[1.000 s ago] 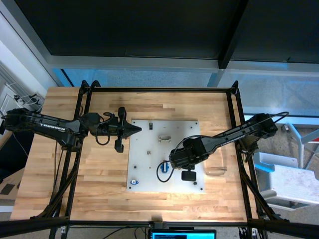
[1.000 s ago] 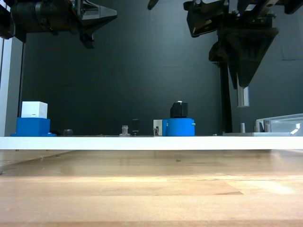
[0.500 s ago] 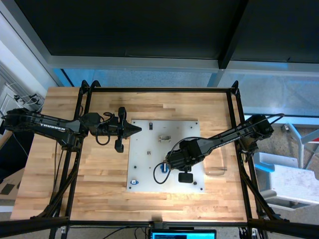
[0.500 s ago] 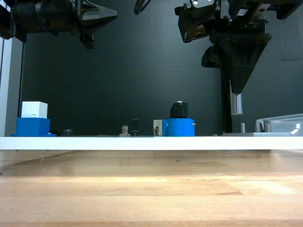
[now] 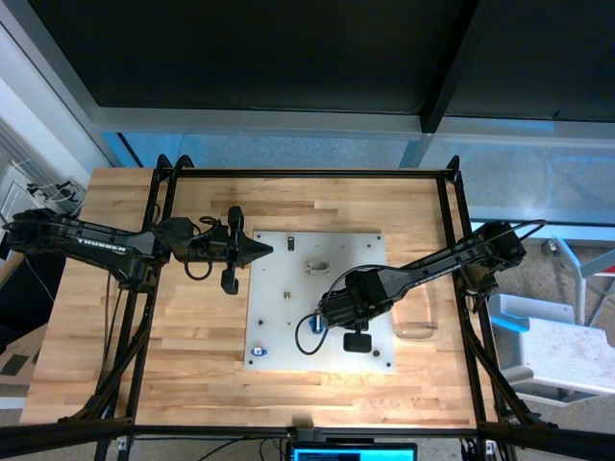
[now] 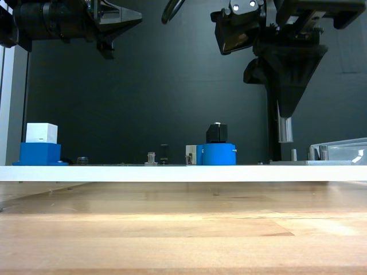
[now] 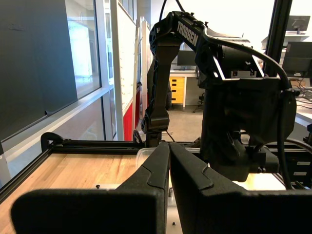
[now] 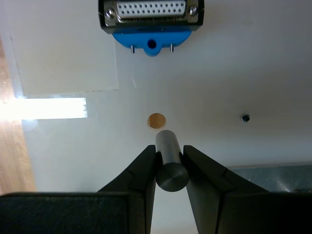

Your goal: Pick the 16mm cylinder and place it in the taskboard

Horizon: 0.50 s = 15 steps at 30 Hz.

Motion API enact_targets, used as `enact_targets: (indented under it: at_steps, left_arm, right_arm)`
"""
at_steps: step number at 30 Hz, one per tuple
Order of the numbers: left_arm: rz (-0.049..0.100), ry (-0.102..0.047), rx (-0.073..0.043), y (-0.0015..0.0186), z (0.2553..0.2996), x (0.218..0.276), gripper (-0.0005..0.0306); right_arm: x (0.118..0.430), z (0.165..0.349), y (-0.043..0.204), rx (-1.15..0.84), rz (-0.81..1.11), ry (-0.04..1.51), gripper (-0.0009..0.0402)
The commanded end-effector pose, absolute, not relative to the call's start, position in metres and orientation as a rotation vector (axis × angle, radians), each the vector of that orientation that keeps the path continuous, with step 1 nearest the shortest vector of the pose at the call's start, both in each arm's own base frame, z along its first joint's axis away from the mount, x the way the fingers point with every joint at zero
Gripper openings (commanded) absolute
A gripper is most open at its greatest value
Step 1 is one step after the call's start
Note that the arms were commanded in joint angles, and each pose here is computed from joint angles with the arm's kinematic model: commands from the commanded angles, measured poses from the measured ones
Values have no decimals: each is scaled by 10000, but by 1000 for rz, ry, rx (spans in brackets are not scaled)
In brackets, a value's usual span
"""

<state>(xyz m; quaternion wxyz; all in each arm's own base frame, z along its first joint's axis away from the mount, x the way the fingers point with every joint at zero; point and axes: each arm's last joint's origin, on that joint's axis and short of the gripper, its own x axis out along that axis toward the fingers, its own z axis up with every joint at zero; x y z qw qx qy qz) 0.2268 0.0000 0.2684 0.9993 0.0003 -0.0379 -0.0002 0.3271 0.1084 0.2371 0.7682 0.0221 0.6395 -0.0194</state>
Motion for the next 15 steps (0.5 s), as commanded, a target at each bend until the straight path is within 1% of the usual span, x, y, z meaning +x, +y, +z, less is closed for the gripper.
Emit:
enact_targets:
  at_steps: [1,13,15]
  left_arm:
    - [0,-76,1,0,2686,2268,0]
    - [0,-76,1,0,2686,2268,0]
    - [0,-76,1,0,2686,2268,0]
  right_arm:
    - [3299,2331,1095,45,-41,1393,25]
    - [3331,2321,1105,52,-45,1387,25]
    - [3345,2289,1111,50,-47,1394,25]
